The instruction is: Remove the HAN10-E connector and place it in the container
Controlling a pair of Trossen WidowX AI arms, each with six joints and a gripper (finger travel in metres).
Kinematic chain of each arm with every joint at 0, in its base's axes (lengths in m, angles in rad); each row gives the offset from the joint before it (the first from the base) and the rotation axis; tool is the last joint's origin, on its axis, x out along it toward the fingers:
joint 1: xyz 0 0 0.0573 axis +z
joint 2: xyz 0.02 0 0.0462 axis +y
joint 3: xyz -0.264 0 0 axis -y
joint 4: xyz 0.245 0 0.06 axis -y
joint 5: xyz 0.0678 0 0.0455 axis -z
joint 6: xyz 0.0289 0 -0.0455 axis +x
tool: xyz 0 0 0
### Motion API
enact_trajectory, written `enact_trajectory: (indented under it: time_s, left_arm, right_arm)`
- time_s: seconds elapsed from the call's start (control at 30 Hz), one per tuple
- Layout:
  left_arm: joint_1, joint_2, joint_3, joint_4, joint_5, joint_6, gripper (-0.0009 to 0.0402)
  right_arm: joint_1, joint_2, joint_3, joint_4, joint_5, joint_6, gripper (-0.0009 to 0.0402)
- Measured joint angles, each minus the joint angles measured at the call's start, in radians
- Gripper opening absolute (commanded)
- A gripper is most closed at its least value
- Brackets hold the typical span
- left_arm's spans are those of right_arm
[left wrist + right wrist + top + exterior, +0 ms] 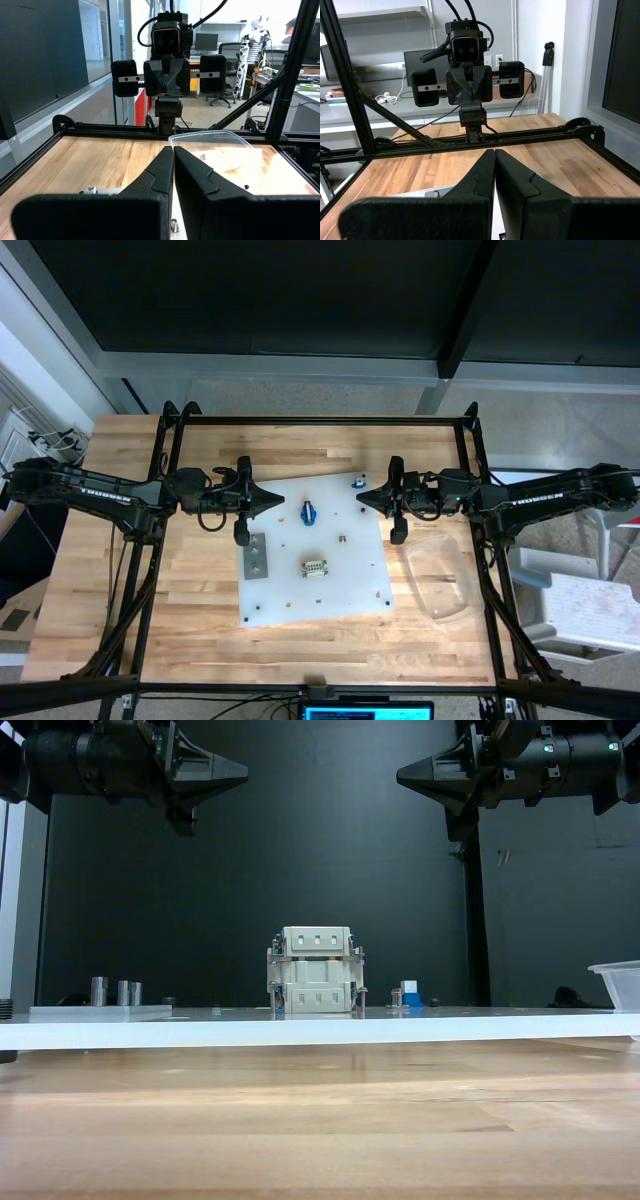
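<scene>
White board [350, 580] bears blocky HAN10-E connector [315, 568]; left gripper [272, 502], right gripper [362, 498] hover above.

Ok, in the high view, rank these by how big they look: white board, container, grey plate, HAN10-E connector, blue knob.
1. white board
2. container
3. grey plate
4. HAN10-E connector and blue knob, too alike to rank

Both shut, the left gripper and right gripper hover over the board's far half.

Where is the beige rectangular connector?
High view: the connector sits on the white board, right of the grey metal plate; left gripper and right gripper hover shut farther back.
</scene>
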Motion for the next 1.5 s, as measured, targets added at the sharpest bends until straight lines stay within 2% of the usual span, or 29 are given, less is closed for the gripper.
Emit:
enact_trajectory:
  time_s: [0.57,0.7,0.93,1.07,1.17,1.27,1.5]
  left_arm:
    - [0.0,0.0,0.0,0.0,0.0,0.0,0.0]
    - [0.0,0.0,0.0,0.001,0.0,0.0,0.0]
    - [0.0,0.0,0.0,0.0,0.0,0.0,0.0]
    - [0.0,0.0,0.0,0.0,0.0,0.0,0.0]
    - [0.0,0.0,0.0,0.0,0.0,0.0,0.0]
    - [0.0,0.0,0.0,0.0,0.0,0.0,0.0]
    - [0.0,0.0,0.0,0.0,0.0,0.0,0.0]
  right_arm:
    - [0.006,0.0,0.014,-0.021,-0.01,0.012,0.0]
    - [0.006,0.0,0.032,-0.056,-0.057,0.051,0.0]
    - [0.008,0.027,0.199,-0.385,-0.065,0.036,0.0]
    - [0.009,0.06,0.304,-0.531,-0.085,0.028,0.0]
    - [0.013,0.095,0.39,-0.642,-0.091,0.026,0.0]
    - [0.013,0.138,0.481,-0.747,-0.132,0.021,0.0]
    - [0.029,0.257,0.682,-0.989,-0.139,-0.034,0.0]
